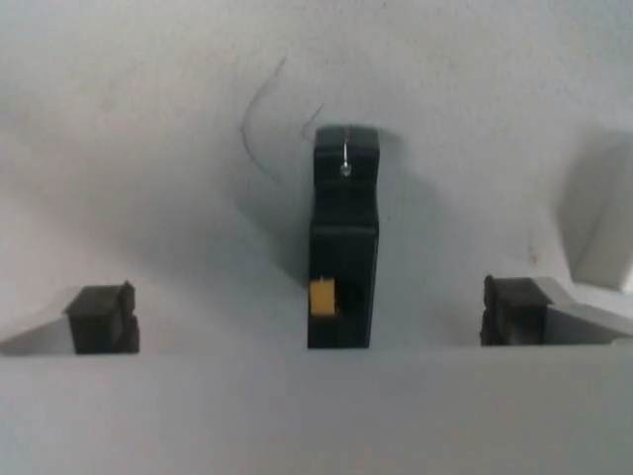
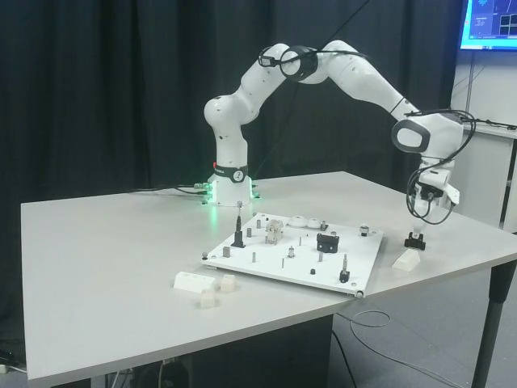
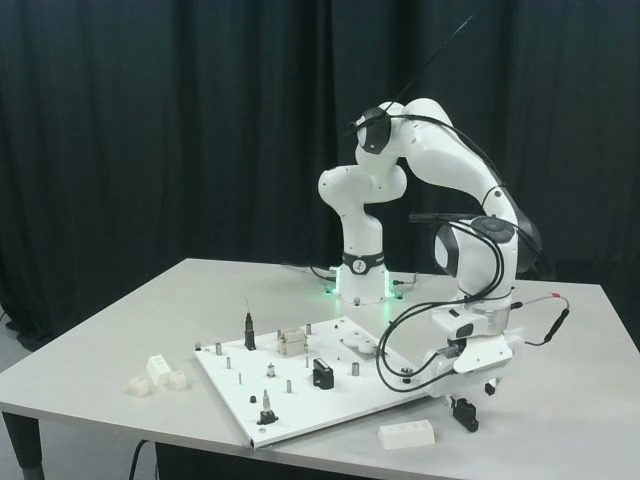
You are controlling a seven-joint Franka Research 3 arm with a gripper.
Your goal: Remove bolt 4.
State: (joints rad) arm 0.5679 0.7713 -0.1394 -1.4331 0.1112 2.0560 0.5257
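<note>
Wrist view shows the pincer with its fingers wide apart. A black tool stands on the grey table right between them, touching neither finger.

We see the arm reach past the white board, its gripper above a black tool.

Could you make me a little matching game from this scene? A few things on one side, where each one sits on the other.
Things:
1. gripper
2. white board
3. three small white blocks
4. green light

Places:
A. at the arm's base
B. on the table beside the board, far from the gripper
C. above a small black part, off the board
D. flat on the grey table, holding bolts and parts

Pairs: 1-C, 2-D, 3-B, 4-A
</note>
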